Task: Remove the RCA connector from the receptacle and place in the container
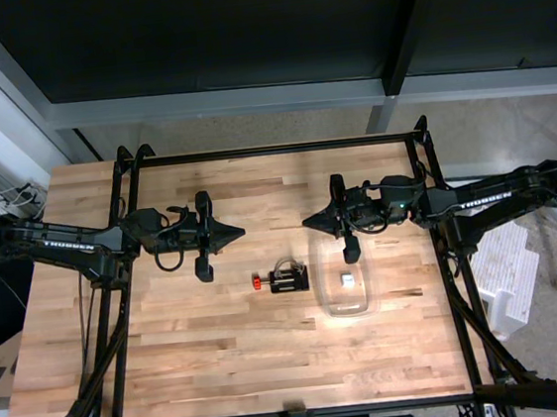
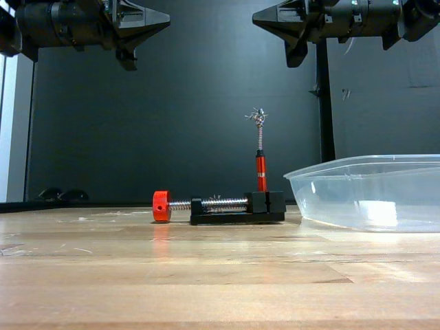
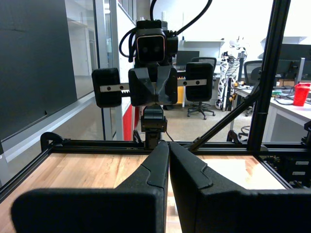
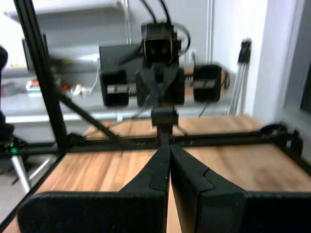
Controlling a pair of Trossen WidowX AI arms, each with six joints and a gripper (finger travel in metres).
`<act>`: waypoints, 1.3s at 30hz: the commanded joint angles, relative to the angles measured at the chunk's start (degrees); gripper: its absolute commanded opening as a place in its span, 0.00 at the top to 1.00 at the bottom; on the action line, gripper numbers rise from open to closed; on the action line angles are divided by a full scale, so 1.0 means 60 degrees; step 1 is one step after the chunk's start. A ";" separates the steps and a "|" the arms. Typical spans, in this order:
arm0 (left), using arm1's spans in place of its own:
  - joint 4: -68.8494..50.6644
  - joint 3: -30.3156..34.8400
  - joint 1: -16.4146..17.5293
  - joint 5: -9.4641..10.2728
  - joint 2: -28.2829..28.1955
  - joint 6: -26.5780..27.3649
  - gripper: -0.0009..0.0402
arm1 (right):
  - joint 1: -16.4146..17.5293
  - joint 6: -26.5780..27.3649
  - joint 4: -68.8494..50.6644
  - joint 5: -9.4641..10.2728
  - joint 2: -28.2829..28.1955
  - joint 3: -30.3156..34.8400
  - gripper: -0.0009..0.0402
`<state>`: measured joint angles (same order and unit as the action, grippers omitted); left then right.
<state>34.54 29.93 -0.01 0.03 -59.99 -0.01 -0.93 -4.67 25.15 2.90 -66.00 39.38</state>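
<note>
RCA connector (image 2: 260, 172) upright in receptacle (image 2: 237, 205) mid-worktop, container (image 2: 357, 196) just beside. Left jaws pressed together, high over worktop's left half; right jaws pressed together, high over right half.

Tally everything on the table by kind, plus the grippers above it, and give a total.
Black block-shaped fixture with red knob: 1
Slim silvery-and-red plug, upright in the fixture: 1
Clear plastic tray: 1
Small whitish square piece, in the tray: 1
Black grippers, shut, raised over the table: 2 (left gripper, right gripper)
Total: 6
</note>
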 commanded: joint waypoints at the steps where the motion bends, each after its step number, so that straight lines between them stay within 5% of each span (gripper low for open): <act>1: 0.0000 0.0004 0.0000 0.0000 -0.0004 0.0000 0.98 | 0.0146 0.0149 -0.1763 0.0025 0.0000 0.0590 0.98; 10: 0.0000 0.0004 0.0004 0.0000 -0.0004 0.0000 0.98 | 0.0397 -0.0004 -0.7318 0.0018 -0.0288 0.2656 0.98; 20: 0.0000 0.0004 0.0000 0.0000 -0.0004 0.0000 0.98 | 0.0732 -0.0189 -1.0899 -0.0102 -0.1687 0.4466 0.98; 24: 0.0000 0.0004 0.0000 0.0000 -0.0004 0.0000 0.98 | 0.1042 -0.0182 -1.1737 -0.0769 -0.2335 0.5020 0.98; 27: 0.0000 0.0004 0.0000 0.0000 -0.0004 0.0000 0.98 | 0.1147 -0.0273 -1.1970 -0.0841 -0.2758 0.5271 0.97; 39: 0.0000 0.0004 0.0004 0.0000 -0.0004 0.0000 0.98 | 0.1552 -0.0947 -1.2098 -0.1337 -0.3803 0.5552 0.63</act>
<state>34.54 29.95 -0.01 0.05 -59.99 0.01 8.19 -10.00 -47.72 -4.93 -88.27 72.71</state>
